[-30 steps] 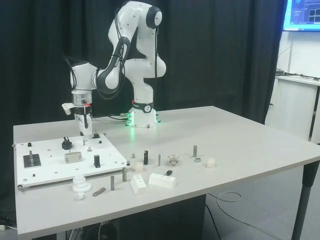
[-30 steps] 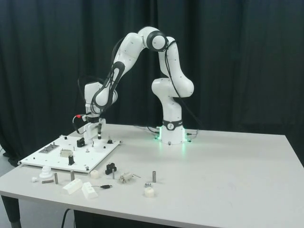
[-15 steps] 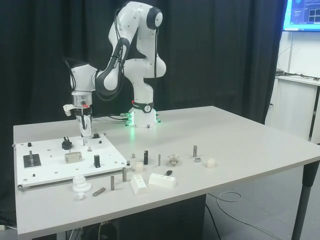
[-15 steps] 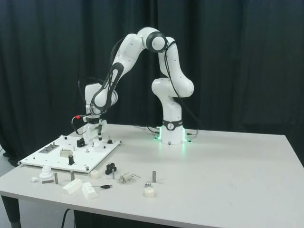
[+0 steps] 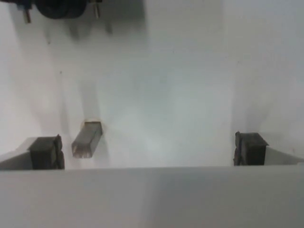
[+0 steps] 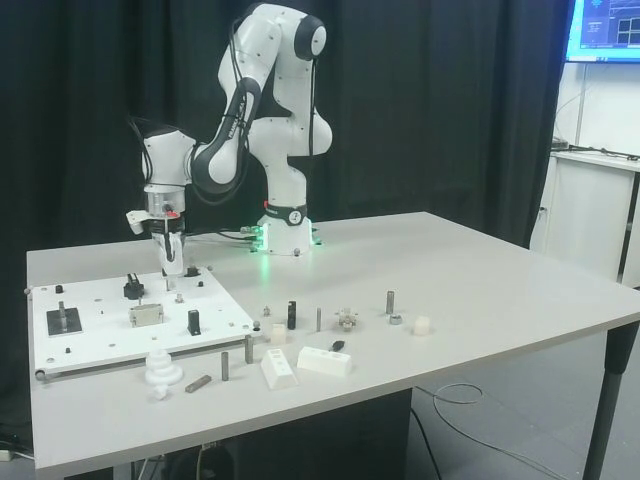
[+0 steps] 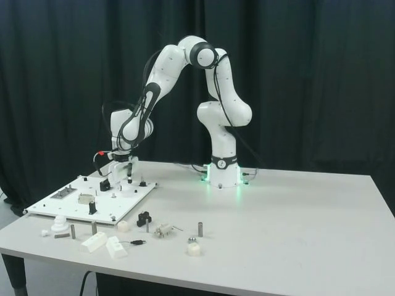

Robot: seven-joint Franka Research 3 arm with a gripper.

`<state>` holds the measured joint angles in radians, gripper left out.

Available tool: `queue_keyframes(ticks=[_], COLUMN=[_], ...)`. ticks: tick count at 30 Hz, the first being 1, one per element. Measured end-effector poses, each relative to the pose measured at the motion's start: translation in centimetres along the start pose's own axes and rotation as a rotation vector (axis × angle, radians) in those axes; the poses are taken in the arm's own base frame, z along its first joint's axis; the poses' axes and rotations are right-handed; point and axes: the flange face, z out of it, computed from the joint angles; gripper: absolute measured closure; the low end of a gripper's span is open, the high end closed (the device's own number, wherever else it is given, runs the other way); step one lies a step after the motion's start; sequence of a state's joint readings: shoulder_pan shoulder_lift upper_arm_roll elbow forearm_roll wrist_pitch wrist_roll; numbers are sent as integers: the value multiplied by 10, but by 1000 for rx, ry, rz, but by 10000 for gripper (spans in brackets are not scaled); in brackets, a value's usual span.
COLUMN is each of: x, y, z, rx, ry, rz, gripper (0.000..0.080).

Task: Remove square peg 2.

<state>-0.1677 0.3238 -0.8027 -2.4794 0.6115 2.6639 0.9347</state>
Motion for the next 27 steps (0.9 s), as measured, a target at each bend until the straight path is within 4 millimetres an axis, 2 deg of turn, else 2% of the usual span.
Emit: queue_keyframes(ticks=[20, 21, 25, 26, 27], x=[-3, -4, -6, -8, -9], y=[-1, -1, -4, -5, -6], z=[7, 8, 7, 7, 7], rx=[17, 18, 25, 28, 29], ry=[1, 2, -1, -1, -1], rz=[18, 16, 9, 7, 5], gripper=[3, 124, 124, 306, 306])
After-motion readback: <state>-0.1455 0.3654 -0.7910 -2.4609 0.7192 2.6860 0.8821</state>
